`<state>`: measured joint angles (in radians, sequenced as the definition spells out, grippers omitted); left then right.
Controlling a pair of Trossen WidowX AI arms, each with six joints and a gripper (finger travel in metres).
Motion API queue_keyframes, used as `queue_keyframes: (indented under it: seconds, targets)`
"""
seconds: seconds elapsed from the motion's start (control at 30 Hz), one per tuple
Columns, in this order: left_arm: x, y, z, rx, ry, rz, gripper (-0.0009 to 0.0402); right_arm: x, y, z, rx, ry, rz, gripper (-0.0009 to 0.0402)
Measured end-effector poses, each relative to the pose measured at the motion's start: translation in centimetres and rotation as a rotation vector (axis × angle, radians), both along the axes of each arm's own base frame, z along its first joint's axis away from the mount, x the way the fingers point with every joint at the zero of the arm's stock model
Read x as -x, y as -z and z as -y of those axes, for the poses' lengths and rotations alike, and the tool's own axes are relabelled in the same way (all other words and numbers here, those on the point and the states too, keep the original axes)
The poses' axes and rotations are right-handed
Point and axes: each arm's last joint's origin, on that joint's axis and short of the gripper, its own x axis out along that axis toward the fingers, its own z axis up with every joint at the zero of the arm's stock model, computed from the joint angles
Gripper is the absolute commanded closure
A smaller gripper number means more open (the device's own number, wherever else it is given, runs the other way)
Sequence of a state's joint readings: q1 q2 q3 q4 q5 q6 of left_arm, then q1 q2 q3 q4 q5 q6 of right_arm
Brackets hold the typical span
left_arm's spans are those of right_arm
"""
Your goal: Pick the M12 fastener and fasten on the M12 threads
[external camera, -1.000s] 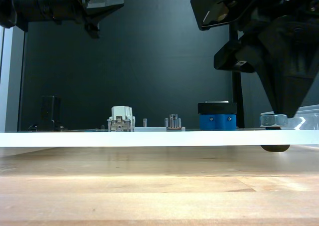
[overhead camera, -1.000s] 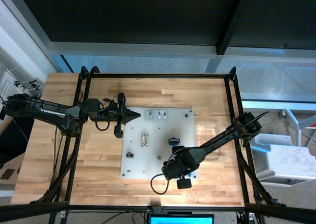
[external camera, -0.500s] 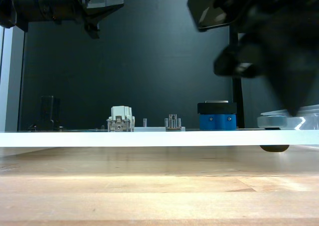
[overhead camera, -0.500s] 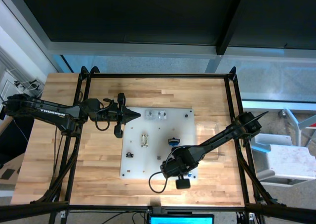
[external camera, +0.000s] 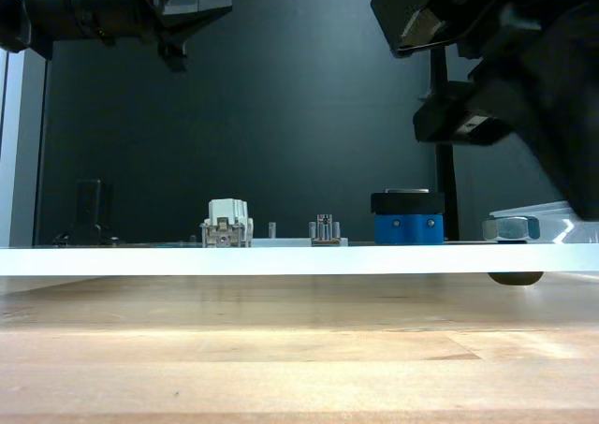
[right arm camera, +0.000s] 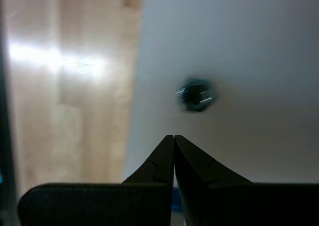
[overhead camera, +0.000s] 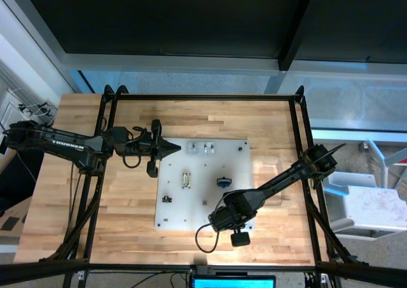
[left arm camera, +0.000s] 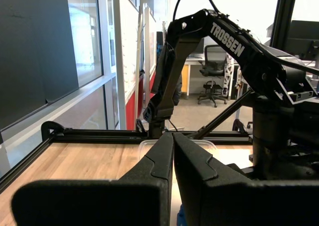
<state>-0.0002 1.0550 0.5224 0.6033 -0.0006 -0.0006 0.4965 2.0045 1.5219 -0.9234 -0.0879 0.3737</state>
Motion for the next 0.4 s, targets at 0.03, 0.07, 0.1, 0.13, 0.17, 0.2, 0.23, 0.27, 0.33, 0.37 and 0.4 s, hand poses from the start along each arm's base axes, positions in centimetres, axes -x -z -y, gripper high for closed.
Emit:
queue_keyframes:
  seconds: [0.03, 0.07, 0.1, 0.13, 0.17, 0.2, 0.23, 0.27, 0.33, 0.37, 0.4]
  targets:
    - [0.0, 0.0, 0.0, 0.0, 0.0, 0.0, 0.0393, -0.06, 0.01, 0.12, 0.017, 0.009, 0.008, 0.0393]
    - [0.0, 0.01, 0.0, 0.0, 0.0, -0.001, 0.0393, -0.08, 0.01, 0.18, 0.032, 0.015, 0.015, 0.0393]
    - [0.0, 0.01, 0.0, 0.0, 0.0, -0.001, 0.0393, -0.12, 0.01, 0.25, 0.048, 0.023, 0.023, 0.0393]
    - [0.0, 0.01, 0.0, 0.0, 0.0, -0.001, 0.0393, -0.16, 0.01, 0.32, 0.07, 0.033, 0.035, 0.0393]
    - [0.0, 0.0, 0.0, 0.0, 0.0, 0.0, 0.0393, -0.17, 0.01, 0.35, 0.083, 0.04, 0.042, 0.0393]
    - [0.0, 0.01, 0.0, 0.0, 0.0, -0.001, 0.0393, -0.18, 0.0, 0.34, 0.089, 0.041, 0.047, 0.0393]
    - [0.0, 0.01, 0.0, 0.0, 0.0, -0.001, 0.0393, -0.19, 0.01, 0.35, 0.094, 0.042, 0.05, 0.0393]
    - [0.0, 0.01, 0.0, 0.0, 0.0, -0.001, 0.0393, -0.2, 0.01, 0.34, 0.097, 0.043, 0.053, 0.0393]
    - [0.0, -0.01, 0.0, 0.0, 0.0, 0.0, 0.0393, -0.26, -0.02, 0.32, 0.097, 0.046, 0.061, 0.0393]
    - [0.0, 0.01, 0.0, 0.0, 0.0, -0.001, 0.0393, -0.35, -0.02, 0.3, 0.094, 0.049, 0.069, 0.0393]
    - [0.0, 0.01, 0.0, 0.0, 0.0, -0.001, 0.0393, -0.44, -0.04, 0.27, 0.089, 0.053, 0.078, 0.0393]
